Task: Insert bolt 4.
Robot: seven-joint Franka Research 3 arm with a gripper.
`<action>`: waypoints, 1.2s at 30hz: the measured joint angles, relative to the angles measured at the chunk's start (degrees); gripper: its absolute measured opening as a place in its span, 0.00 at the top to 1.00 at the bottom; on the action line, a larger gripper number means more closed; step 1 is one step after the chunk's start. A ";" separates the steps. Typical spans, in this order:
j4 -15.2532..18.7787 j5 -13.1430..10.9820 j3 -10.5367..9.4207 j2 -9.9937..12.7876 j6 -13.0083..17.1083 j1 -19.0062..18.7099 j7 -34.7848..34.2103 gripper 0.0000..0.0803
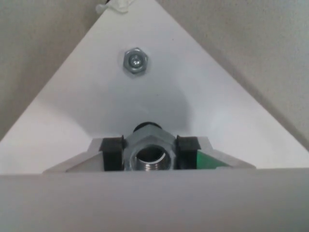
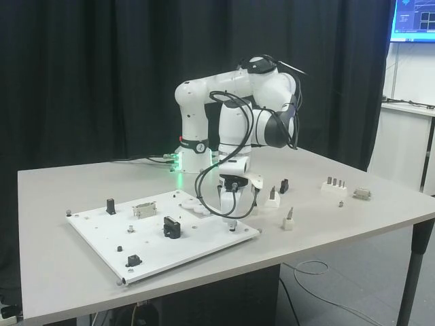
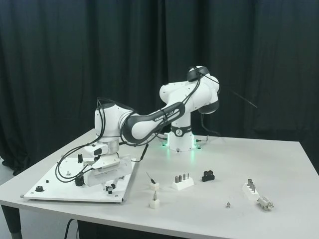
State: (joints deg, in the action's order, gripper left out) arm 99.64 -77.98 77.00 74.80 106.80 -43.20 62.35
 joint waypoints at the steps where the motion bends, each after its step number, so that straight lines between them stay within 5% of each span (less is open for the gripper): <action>1: -0.01 0.03 0.00 0.00 0.00 0.00 0.00 0.72; 36: -0.75 0.87 -0.07 0.22 -0.43 0.23 -0.10 0.72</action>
